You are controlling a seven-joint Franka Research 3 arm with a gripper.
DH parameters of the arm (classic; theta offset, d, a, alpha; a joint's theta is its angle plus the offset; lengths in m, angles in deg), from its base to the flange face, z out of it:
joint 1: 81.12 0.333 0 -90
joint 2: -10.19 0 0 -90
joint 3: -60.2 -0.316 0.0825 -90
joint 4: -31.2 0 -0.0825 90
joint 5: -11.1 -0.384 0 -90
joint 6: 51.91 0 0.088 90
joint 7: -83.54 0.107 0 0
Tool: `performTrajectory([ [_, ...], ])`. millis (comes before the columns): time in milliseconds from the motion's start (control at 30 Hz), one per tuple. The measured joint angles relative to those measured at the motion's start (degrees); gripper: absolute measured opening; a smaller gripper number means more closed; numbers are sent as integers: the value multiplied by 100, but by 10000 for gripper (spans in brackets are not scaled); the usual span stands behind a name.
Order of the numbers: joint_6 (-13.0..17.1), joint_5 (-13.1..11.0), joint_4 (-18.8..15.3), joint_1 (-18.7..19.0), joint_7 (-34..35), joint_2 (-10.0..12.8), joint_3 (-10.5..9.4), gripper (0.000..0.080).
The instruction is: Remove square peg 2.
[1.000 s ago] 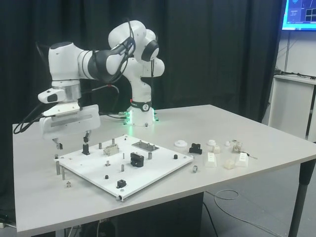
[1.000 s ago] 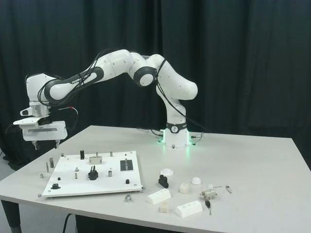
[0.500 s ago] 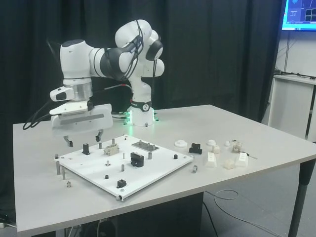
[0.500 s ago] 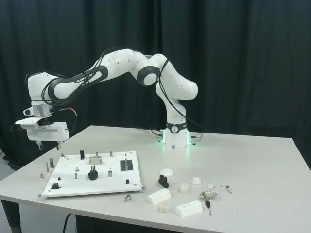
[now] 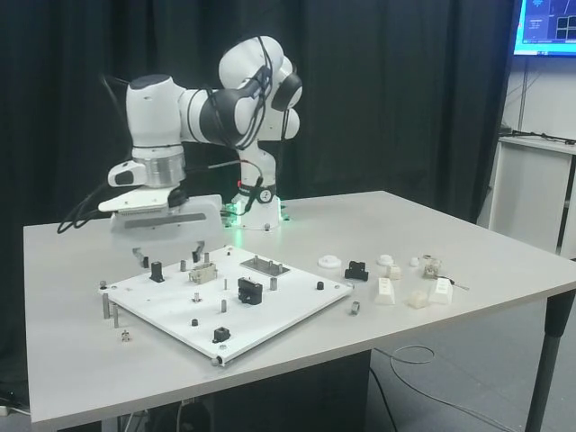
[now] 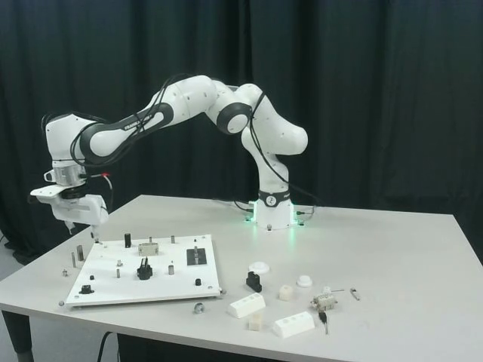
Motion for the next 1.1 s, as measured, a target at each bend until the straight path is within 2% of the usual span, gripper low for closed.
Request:
performTrajectory([
  [333,0,21,-157,257,1523,-11,6,800],
  [600,40,188,-306,524,2609,-35,65,800],
  [800,216,358,-480,704,3401,-96,66,800],
  [1100,638,376,-965,983,4226,-265,51,800],
])
